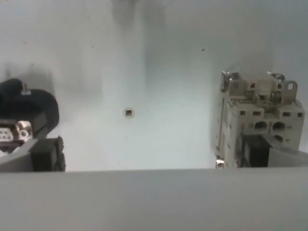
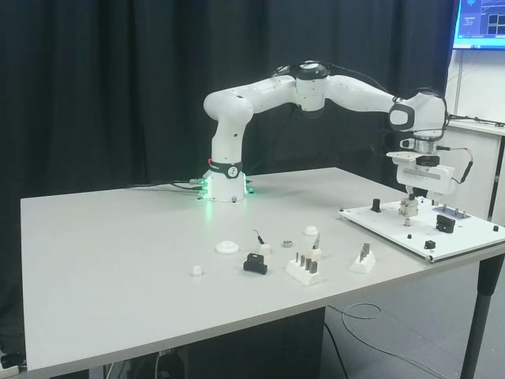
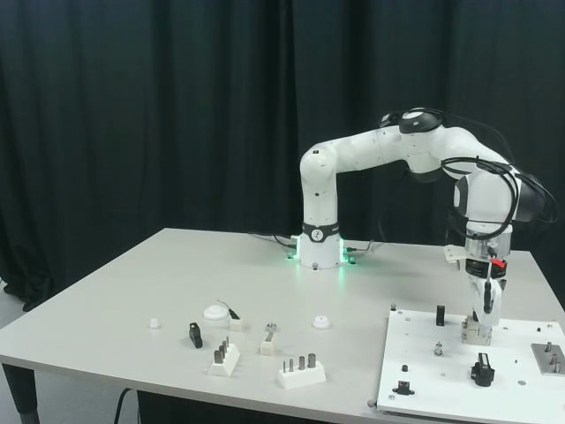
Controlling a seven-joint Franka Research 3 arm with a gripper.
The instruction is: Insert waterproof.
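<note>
Closest to my wrist camera a pale grey band (image 1: 154, 199) runs right across the view, too blurred for me to say what it is. Beyond it is the bare face of the white board (image 1: 144, 72), with one small hole (image 1: 128, 113) in it.

The white connector block (image 1: 260, 125), with metal clips on its upper edge, stands upright on the board. I take it for the task's piece, though I cannot confirm that. In this view it is off to one side, not in the middle. On the opposite side is a black connector (image 1: 24, 108) with a pin-faced plug beside it.

From the second room view my gripper (image 3: 484, 311) points straight down over the board (image 3: 424, 371), and the block (image 3: 474, 332) sits just beneath it and a touch to one side. I cannot tell whether they touch. The first room view shows the same: my gripper (image 2: 411, 199) hangs low above the board (image 2: 387, 225) with the block (image 2: 408, 210) right below.

Whether my gripper is open, closed or holding something I cannot tell.

Well apart from me, near the front of the grey table (image 2: 118, 237), stand a black piece (image 2: 254, 263) and a white holder with pegs (image 2: 304, 268).
</note>
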